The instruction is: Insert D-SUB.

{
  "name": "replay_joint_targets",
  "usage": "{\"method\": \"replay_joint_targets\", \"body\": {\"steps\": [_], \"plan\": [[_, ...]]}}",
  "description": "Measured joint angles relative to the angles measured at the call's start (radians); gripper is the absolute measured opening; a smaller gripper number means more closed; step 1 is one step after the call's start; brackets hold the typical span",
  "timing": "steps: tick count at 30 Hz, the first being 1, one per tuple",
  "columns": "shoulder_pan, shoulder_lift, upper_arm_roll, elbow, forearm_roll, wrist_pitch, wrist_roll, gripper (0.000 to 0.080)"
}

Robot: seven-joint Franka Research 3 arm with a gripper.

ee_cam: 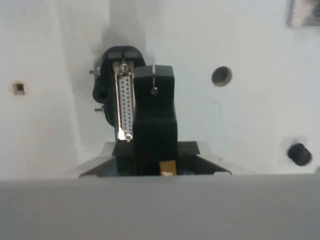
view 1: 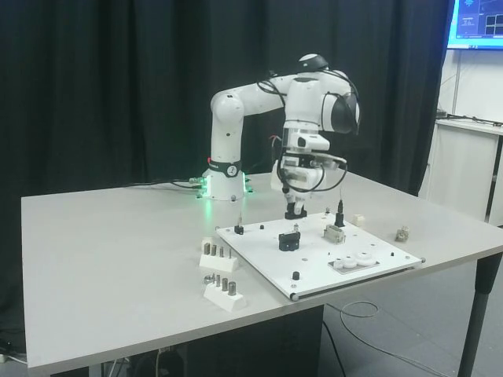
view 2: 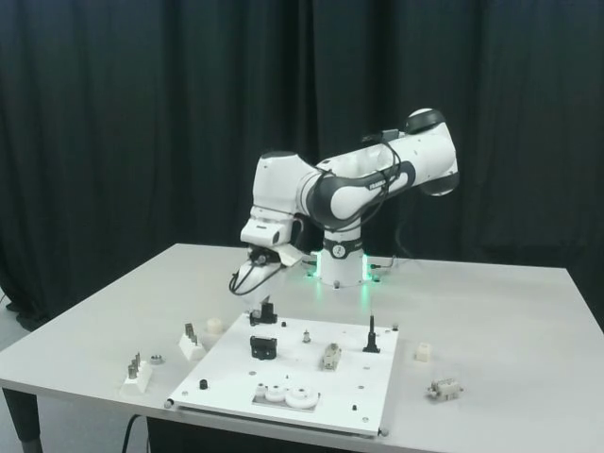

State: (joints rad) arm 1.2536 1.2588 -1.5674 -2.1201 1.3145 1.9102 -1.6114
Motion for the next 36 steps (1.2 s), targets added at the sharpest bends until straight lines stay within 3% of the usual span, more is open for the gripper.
{"method": "replay_joint_targets", "body": {"steps": [15, 36], "plan": [[0.01, -0.003, -0.076, 0.06, -0.089, -0.071, 0.09, 0.0155], [0.004, -0.009, -0.077, 0.067, -0.125, -0.073, 0.086, 0.0155]]}}
